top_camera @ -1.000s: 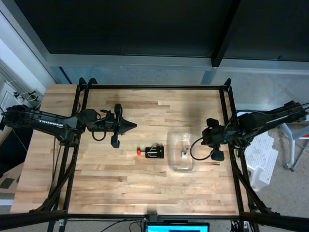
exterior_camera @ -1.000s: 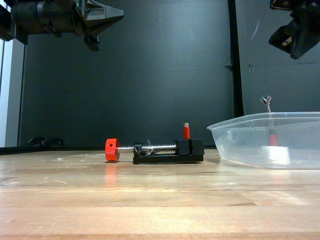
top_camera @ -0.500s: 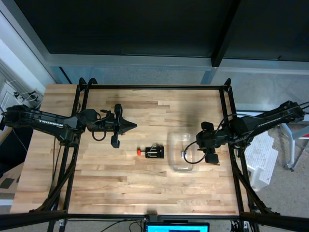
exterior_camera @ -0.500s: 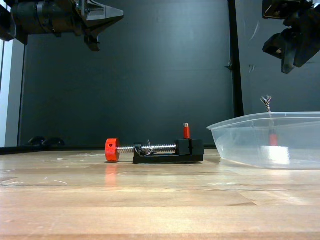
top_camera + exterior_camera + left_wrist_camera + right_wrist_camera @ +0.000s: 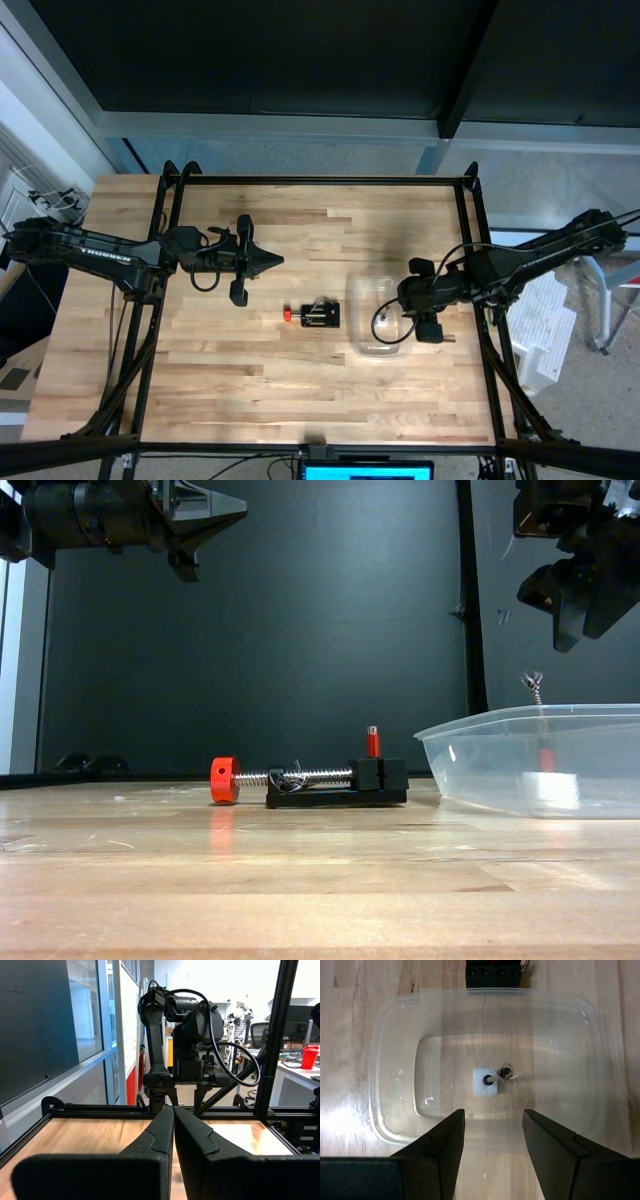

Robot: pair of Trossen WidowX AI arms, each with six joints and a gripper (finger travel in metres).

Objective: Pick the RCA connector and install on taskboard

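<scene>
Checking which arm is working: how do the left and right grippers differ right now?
The left gripper is shut; the right gripper is open. The left gripper hangs level, high and to the left of the taskboard; the right gripper points down at the clear tray holding the RCA connector. Both are black and hold nothing.

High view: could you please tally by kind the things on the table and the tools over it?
Taskboard: 1, beside the tray.
Clear plastic tray: 1.
RCA connector: 1, standing in the tray.
White block: 1, under the connector.
Tools: 2, left tool shut, high over the table's left side; right tool open, above the tray.
Total: 6.
</scene>
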